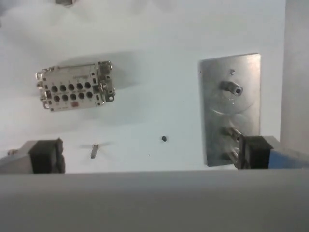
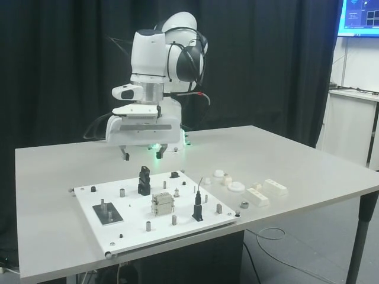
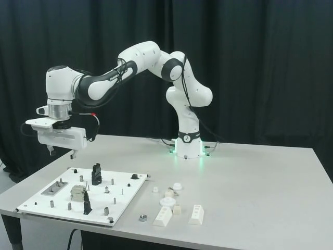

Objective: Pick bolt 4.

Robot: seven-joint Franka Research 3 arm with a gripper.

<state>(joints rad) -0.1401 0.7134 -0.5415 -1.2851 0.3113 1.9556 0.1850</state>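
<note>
My gripper [image 2: 142,155] hangs open well above the back of the white board [image 2: 133,236], with nothing between its fingers [image 1: 46,157]. Several small grey bolts stand upright across the board, among them one [image 2: 121,192] near the back left and one [image 2: 174,219] near the front. No marking shows which is bolt 4. A grey metal plate [image 1: 231,111] carries two more upright bolts [image 1: 231,88]; it lies on the board's left part [image 2: 108,214]. In the second room view the gripper [image 3: 61,153] is above the board's far corner.
A grey connector block with several round holes [image 1: 75,89] sits mid-board [image 2: 163,204]. Two black upright parts [image 2: 143,180] [image 2: 198,212] stand on the board. White pieces [image 2: 260,194] and a nut [image 2: 243,205] lie on the grey table to the right of the board.
</note>
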